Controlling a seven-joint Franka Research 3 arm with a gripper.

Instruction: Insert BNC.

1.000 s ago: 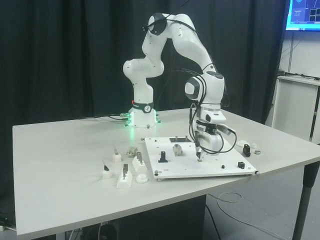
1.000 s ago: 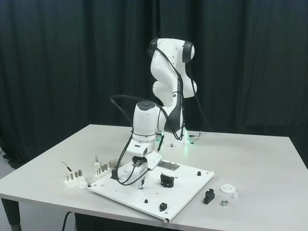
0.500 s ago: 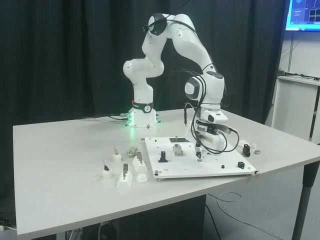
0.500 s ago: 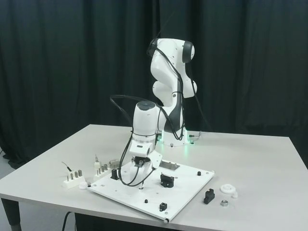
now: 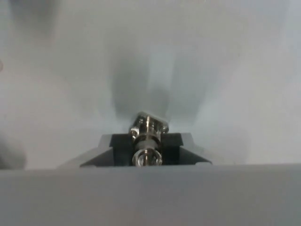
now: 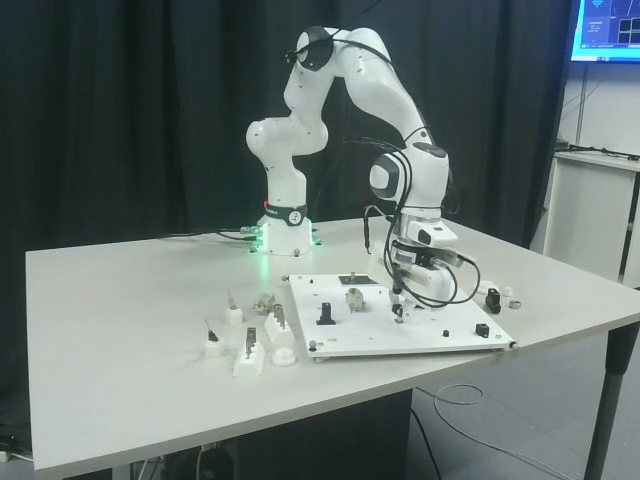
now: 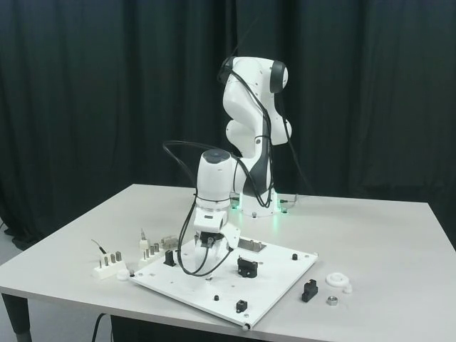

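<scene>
A metal BNC connector (image 5: 148, 141) stands upright between my two black fingertips, its far end against the white board (image 5: 211, 70). My gripper (image 5: 147, 155) is shut on it. In the first room view the gripper (image 6: 398, 303) points straight down at the middle of the white assembly board (image 6: 400, 338), with the connector (image 6: 399, 313) at the board's surface. The second room view has the gripper (image 7: 211, 258) low over the board (image 7: 274, 281). The socket under the connector is hidden.
A black cable (image 6: 445, 290) loops from the wrist beside the gripper. Black fixtures (image 6: 325, 314) (image 6: 481, 330) stand on the board. White holders with small parts (image 6: 250, 355) lie left of the board. A white gear (image 7: 335, 279) and a black block (image 7: 309, 290) lie off its other side.
The hand has turned about its vertical axis over the same spot on the board, and the cable loop swung round with it. The rest of the arm barely moved.
</scene>
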